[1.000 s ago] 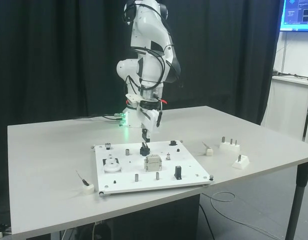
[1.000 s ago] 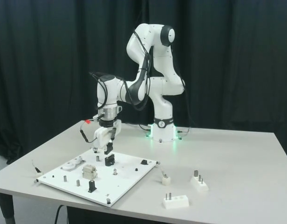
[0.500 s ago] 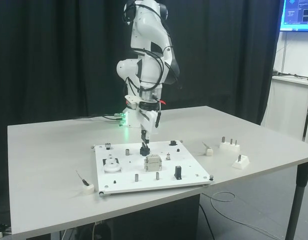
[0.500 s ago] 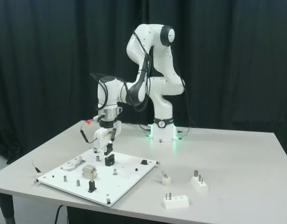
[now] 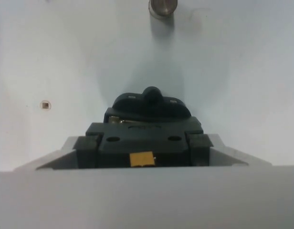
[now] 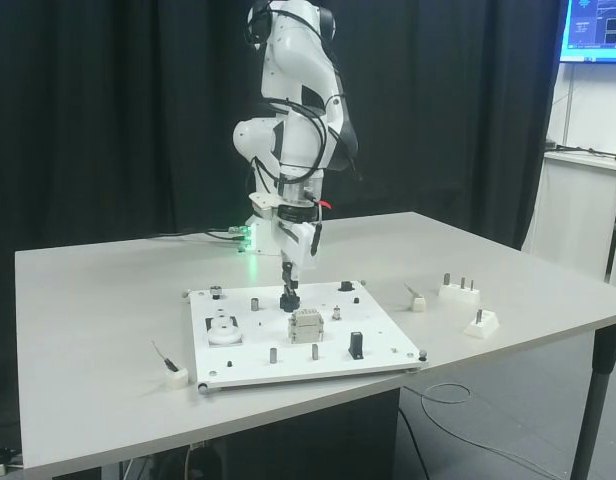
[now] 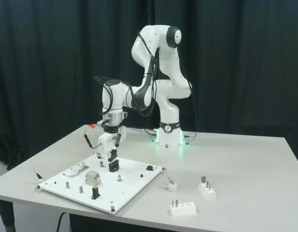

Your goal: Insert D-SUB.

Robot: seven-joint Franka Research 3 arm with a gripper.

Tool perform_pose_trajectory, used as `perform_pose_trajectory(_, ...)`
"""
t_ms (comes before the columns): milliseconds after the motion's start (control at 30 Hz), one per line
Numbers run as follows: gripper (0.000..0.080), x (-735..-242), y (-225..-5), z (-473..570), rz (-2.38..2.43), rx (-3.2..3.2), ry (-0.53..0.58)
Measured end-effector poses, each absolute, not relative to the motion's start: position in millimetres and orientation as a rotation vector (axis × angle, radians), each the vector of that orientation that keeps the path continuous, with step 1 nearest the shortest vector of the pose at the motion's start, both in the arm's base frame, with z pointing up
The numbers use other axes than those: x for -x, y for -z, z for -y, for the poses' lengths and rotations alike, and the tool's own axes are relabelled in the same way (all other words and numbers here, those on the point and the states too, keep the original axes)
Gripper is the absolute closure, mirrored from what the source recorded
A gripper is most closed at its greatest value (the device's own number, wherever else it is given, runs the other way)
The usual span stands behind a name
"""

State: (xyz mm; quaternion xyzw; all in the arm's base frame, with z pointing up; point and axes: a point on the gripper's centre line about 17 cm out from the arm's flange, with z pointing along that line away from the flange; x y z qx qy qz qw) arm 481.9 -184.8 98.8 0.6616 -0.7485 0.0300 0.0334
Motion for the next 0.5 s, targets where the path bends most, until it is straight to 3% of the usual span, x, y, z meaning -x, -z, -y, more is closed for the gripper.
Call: perform_pose_trajectory(500,0.0417,-480.0,-95.8,182.8,2.321,-2.027,-0.087)
